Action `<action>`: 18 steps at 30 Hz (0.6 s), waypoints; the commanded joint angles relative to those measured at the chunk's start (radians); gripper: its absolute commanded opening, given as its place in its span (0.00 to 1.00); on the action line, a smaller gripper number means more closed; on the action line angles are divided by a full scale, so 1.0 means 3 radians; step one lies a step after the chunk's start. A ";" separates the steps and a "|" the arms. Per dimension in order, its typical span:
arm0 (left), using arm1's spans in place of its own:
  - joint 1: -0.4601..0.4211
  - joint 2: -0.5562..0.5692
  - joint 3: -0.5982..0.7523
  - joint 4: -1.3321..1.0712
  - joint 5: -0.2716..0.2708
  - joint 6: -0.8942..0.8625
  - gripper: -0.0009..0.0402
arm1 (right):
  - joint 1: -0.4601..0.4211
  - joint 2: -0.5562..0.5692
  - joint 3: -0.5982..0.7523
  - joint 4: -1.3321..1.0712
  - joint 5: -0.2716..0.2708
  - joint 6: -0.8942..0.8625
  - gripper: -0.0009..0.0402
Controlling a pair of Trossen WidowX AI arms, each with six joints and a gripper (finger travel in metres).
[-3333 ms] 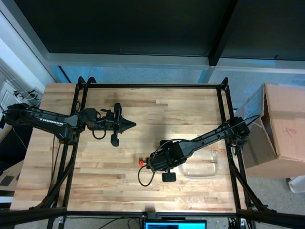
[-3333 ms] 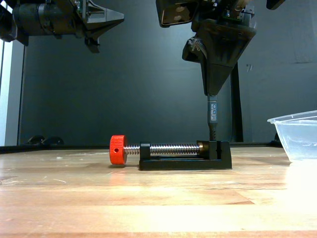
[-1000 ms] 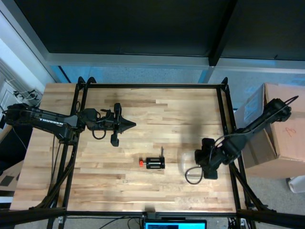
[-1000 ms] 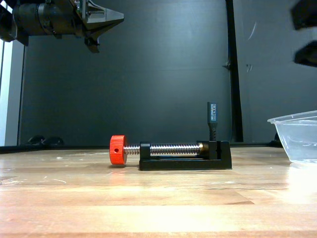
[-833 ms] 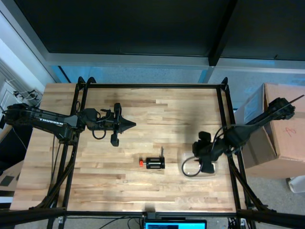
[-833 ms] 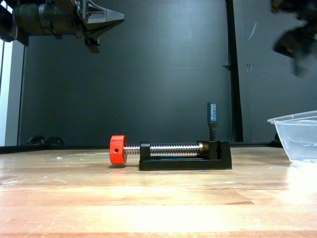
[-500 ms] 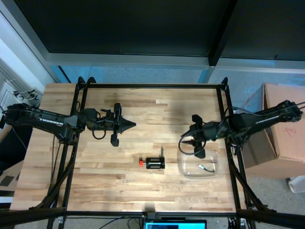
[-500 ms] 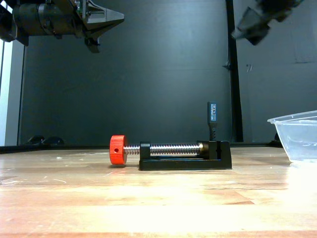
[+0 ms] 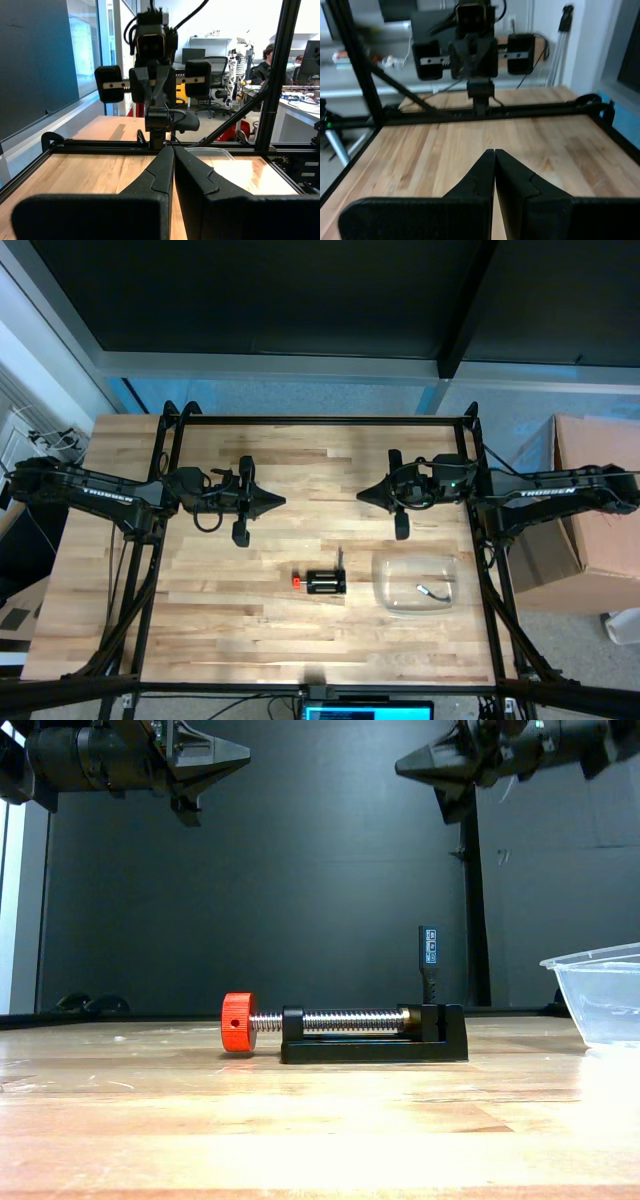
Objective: Remove the USB-C connector from the USB-C receptacle and place in the container
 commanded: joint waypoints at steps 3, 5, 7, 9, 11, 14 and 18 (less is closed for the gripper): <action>0.0001 0.0000 0.0000 0.0000 0.0000 0.0000 0.02 | -0.0006 0.0004 -0.0296 0.0605 0.0004 0.0071 0.02; 0.0000 0.0000 0.0000 0.0000 0.0000 0.0000 0.02 | -0.0006 0.0004 -0.0364 0.0738 -0.0003 0.0070 0.02; 0.0001 0.0000 0.0000 0.0000 0.0000 0.0000 0.02 | -0.0008 0.0004 -0.0421 0.0844 -0.0017 0.0070 0.02; 0.0001 0.0000 0.0000 0.0000 0.0000 0.0000 0.02 | -0.0008 0.0004 -0.0469 0.0921 -0.0018 0.0072 0.02; 0.0001 0.0000 0.0000 0.0000 0.0000 0.0000 0.02 | -0.0008 0.0004 -0.0507 0.0994 -0.0018 0.0072 0.02; 0.0001 0.0000 0.0000 0.0000 0.0000 0.0000 0.02 | -0.0008 0.0004 -0.0534 0.1058 -0.0017 0.0057 0.02; 0.0000 0.0000 0.0000 0.0000 0.0000 0.0000 0.02 | -0.0005 0.0004 -0.0530 0.1125 -0.0014 0.0066 0.02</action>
